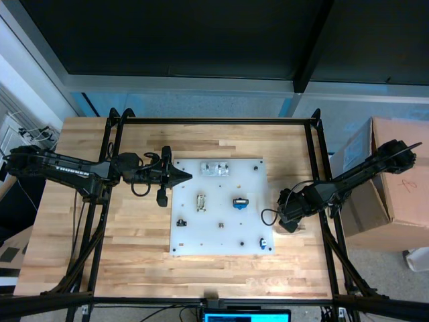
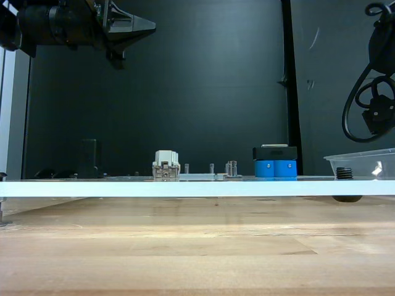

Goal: Unfasten the M12 nut and place it in the container

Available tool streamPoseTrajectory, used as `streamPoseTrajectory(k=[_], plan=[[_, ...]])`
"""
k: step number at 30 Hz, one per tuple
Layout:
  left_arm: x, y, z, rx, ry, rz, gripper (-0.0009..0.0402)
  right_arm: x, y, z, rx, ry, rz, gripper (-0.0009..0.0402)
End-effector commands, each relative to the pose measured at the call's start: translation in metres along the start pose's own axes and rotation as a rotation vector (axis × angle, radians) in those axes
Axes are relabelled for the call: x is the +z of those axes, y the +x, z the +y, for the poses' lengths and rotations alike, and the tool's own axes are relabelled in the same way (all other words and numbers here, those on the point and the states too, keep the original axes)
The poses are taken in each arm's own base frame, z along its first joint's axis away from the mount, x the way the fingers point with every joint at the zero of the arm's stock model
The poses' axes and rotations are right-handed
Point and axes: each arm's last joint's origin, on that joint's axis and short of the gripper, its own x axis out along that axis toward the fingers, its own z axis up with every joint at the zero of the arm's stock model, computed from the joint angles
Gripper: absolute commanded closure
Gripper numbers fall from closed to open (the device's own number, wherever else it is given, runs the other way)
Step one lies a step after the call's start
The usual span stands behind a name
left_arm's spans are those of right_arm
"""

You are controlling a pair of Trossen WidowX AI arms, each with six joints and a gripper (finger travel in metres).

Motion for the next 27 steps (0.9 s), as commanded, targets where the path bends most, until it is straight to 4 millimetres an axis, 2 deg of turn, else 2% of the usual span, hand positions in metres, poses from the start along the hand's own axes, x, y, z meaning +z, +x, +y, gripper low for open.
streamPoseTrajectory(k=[1, 13, 27], plan=[[0.0, 0.0, 0.0, 0.0, 0.0, 0.0, 0.0393, 0.003, 0.0, -0.002, -0.005, 0.004, -0.008, 0.0381], [0.0, 0.0, 0.0, 0.0, 0.0, 0.0, 0.0393, 0.017, 0.001, -0.007, -0.002, 0.042, -0.038, 0.0381], [0.0, 0.0, 0.0, 0.0, 0.0, 0.0, 0.0393, 0.019, 0.001, -0.008, 0.005, 0.058, -0.038, 0.0381]])
